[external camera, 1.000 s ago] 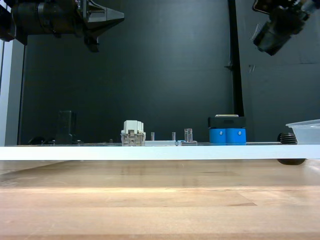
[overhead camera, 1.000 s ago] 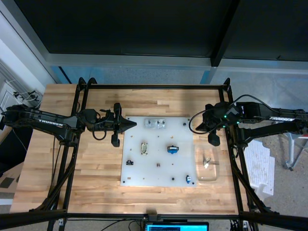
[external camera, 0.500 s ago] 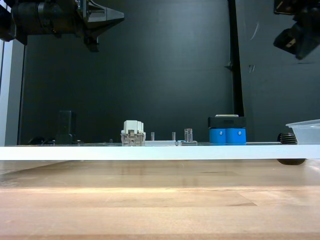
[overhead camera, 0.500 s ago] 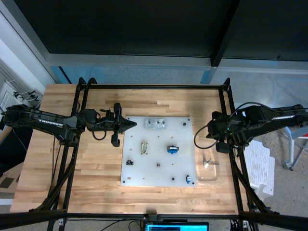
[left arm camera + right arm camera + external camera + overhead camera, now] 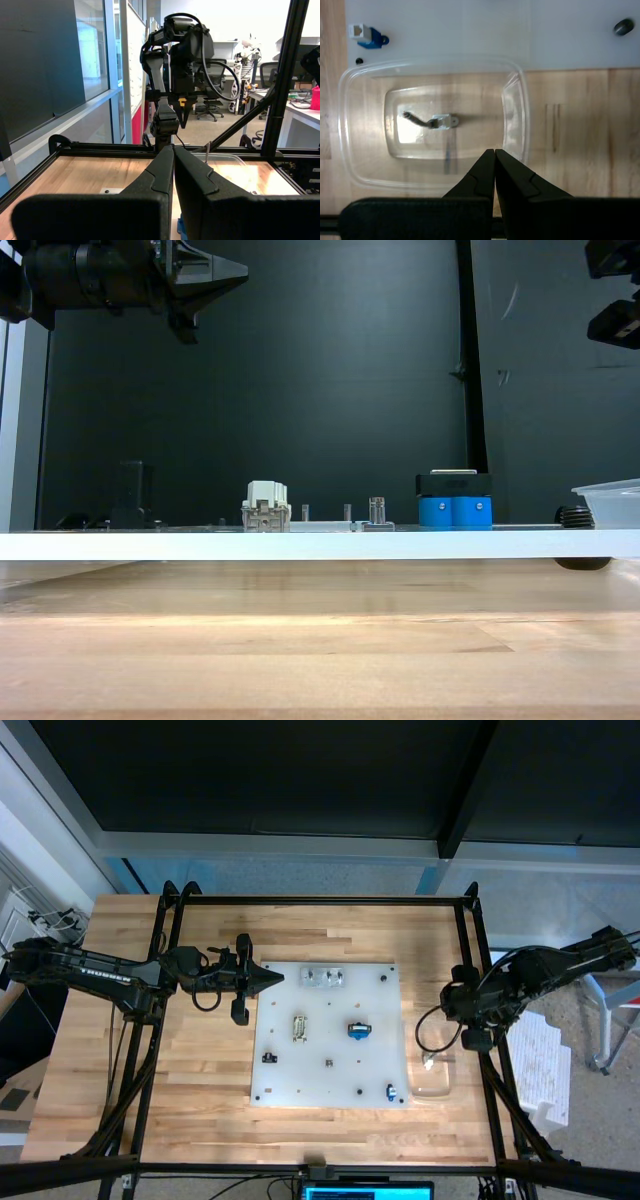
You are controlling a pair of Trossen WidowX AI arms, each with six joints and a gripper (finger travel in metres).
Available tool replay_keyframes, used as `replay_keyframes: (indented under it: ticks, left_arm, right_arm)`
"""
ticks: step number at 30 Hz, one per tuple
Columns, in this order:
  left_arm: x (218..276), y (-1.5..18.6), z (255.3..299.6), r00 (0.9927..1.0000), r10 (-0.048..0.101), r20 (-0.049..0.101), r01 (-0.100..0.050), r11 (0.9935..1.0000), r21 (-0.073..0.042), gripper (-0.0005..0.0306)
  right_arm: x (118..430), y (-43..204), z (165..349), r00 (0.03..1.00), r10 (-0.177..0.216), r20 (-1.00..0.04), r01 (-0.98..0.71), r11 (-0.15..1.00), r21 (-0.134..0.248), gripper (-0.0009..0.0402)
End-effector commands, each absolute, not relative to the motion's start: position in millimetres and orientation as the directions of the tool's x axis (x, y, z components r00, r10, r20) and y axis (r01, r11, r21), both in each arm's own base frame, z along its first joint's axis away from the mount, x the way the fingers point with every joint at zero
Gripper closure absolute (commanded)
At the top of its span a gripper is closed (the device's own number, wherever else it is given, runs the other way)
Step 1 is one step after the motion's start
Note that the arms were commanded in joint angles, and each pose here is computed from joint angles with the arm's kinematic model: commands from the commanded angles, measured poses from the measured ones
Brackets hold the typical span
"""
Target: Pick the RJ45 connector and install on taskboard
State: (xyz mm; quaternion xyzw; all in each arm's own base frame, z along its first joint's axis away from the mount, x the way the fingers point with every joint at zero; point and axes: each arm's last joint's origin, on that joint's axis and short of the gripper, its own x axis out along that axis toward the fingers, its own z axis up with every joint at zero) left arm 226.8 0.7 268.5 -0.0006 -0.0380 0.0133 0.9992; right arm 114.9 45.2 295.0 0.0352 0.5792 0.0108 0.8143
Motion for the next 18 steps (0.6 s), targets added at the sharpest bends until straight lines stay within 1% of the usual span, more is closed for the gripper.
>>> replay_keyframes:
  ticks: [1,6,12,15,18]
  left_arm:
    - [226.8,0.8,268.6,0.99671,0.027,0.076,-0.027,0.99963,-0.002,0.0300]
    - [226.8,0.7,268.6,0.99672,0.027,0.076,-0.027,0.99964,-0.002,0.0300]
    - [226.8,0.8,268.6,0.99671,0.027,0.076,-0.027,0.99963,-0.002,0.0300]
    - [226.8,0.8,268.6,0.99671,0.027,0.076,-0.027,0.99963,-0.002,0.0300]
    - [226.8,0.8,268.6,0.99671,0.027,0.076,-0.027,0.99963,-0.002,0.0300]
  right_arm:
    - [115,53,292.6,0.306,0.057,-0.950,0.022,0.997,0.068,0.0393]
    - [118,69,286.6,0.258,0.055,-0.964,0.013,0.998,0.060,0.0393]
    - [121,84,280.0,0.229,0.027,-0.973,0.020,0.999,0.032,0.0390]
    - [123,88,277.2,0.213,0.018,-0.977,0.030,0.999,0.025,0.0375]
    - [125,92,275.6,0.213,0.021,-0.977,0.045,0.999,0.031,0.0348]
